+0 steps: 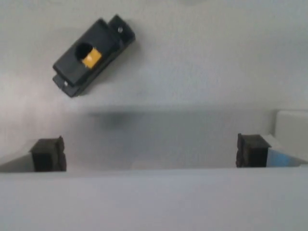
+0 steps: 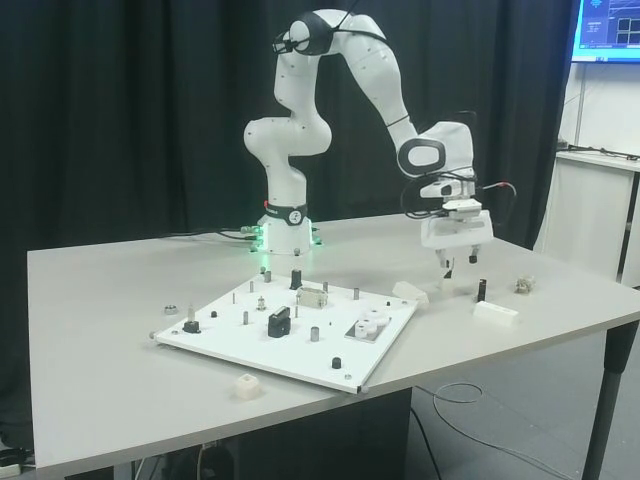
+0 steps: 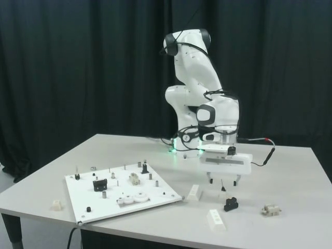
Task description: Pick USB.
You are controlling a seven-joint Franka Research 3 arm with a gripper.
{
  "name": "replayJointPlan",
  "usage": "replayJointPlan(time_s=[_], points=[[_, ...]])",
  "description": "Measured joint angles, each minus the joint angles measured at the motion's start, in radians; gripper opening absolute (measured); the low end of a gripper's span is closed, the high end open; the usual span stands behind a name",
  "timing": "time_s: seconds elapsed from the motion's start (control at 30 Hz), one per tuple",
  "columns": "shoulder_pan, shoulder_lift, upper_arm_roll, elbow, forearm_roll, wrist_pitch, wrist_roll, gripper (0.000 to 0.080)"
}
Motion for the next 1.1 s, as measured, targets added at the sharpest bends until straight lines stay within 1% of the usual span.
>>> replayJointPlan(time_s=[0.17,0.2,0.63,0.87,0.97,1.1], points=[[-0.004,-0.010,0.000,0.006,0.000,-0.008,0.000,0.0763],[-0.005,-0.013,0.000,0.007,0.000,-0.011,0.000,0.0798],[-0.009,-0.035,0.000,0.013,0.008,-0.027,0.014,0.0800],[-0.009,-0.041,0.001,0.035,0.011,-0.049,0.040,0.0800],[-0.009,-0.045,0.003,0.049,0.027,-0.066,0.040,0.0800],[-0.009,-0.051,0.008,0.073,0.060,-0.109,0.039,0.0800]])
